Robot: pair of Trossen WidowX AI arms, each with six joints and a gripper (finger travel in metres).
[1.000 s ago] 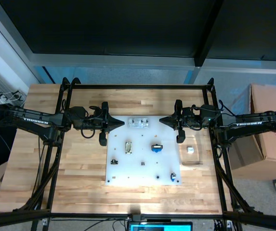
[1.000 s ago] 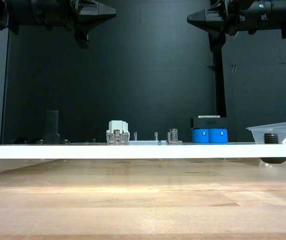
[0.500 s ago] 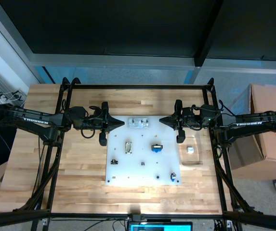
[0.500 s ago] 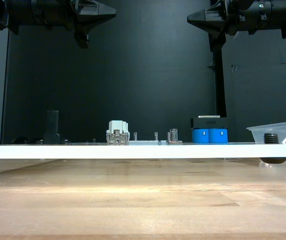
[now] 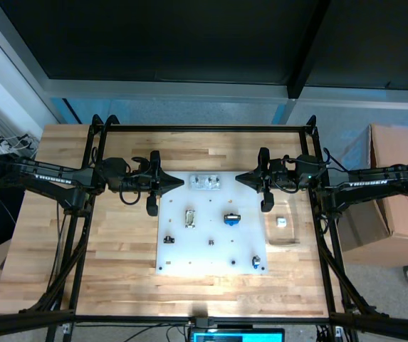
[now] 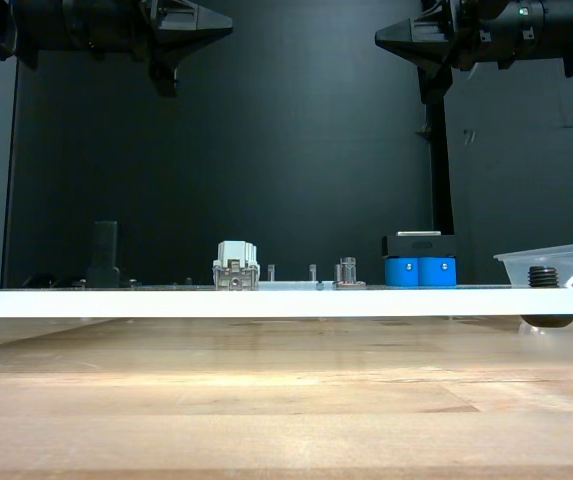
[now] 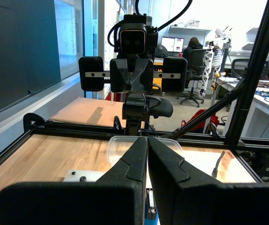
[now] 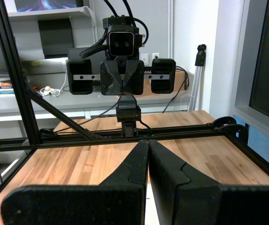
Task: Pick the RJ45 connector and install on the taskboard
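The connector showed in neither pincer; whether it sat in the blue jack point(image 5: 257, 262) at the white board's point(image 5: 189, 249) near right corner could not be told, nor its heading; a white block point(image 5: 281, 221) lay in the clear tray point(image 5: 290, 241); the left pincer point(image 5: 182, 182) and right pincer point(image 5: 237, 178) hung level, high over the board's far corners, tips facing, each pressed together on nothing; a wooden surface point(image 5: 118, 242) carried the board; a cardboard box point(image 5: 396, 192) stood beyond its right edge.

I see a smooth, satin-finished wooden table point(image 5: 118, 249) carrying a matt white plastic board point(image 5: 204, 256), a glossy clear plastic tray point(image 5: 283, 244) just off its right edge, and the matt black plastic left gripper point(image 5: 181, 182) and right gripper point(image 5: 237, 177) above its far corners.
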